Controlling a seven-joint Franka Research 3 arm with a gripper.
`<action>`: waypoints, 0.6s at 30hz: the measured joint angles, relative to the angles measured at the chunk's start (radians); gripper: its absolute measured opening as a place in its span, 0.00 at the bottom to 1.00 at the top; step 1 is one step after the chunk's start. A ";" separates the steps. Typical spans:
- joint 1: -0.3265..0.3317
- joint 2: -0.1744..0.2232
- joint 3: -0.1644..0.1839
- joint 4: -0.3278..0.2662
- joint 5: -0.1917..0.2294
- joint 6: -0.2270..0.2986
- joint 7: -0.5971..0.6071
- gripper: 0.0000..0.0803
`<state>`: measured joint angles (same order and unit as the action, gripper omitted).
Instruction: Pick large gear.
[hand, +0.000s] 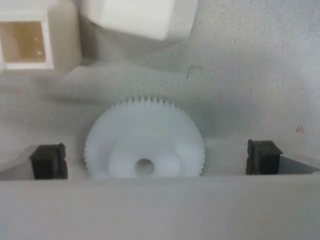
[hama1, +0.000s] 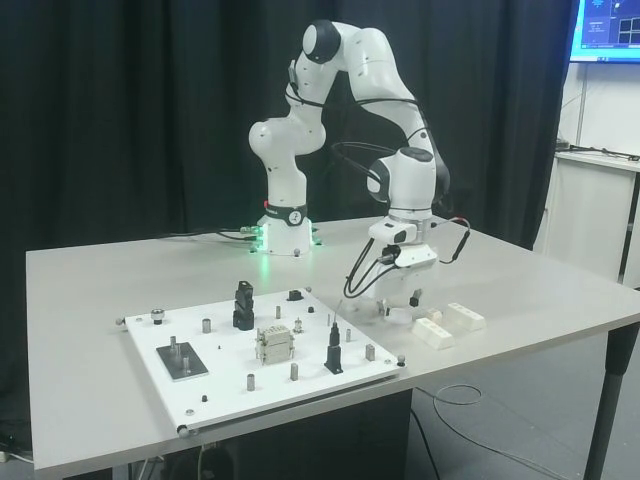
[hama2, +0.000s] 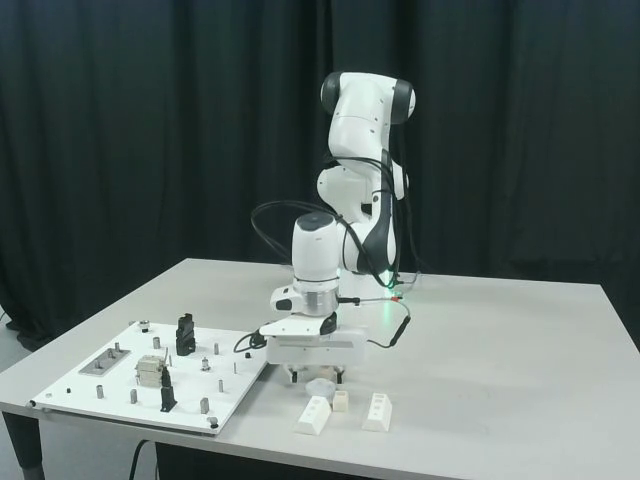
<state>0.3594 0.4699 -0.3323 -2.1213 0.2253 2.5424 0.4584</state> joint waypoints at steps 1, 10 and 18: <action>0.000 0.001 0.000 0.000 0.000 0.001 0.000 1.00; 0.000 0.012 0.001 0.000 0.002 0.016 0.000 1.00; -0.001 0.017 0.003 0.000 0.003 0.020 0.000 1.00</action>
<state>0.3584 0.4873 -0.3296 -2.1213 0.2279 2.5627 0.4584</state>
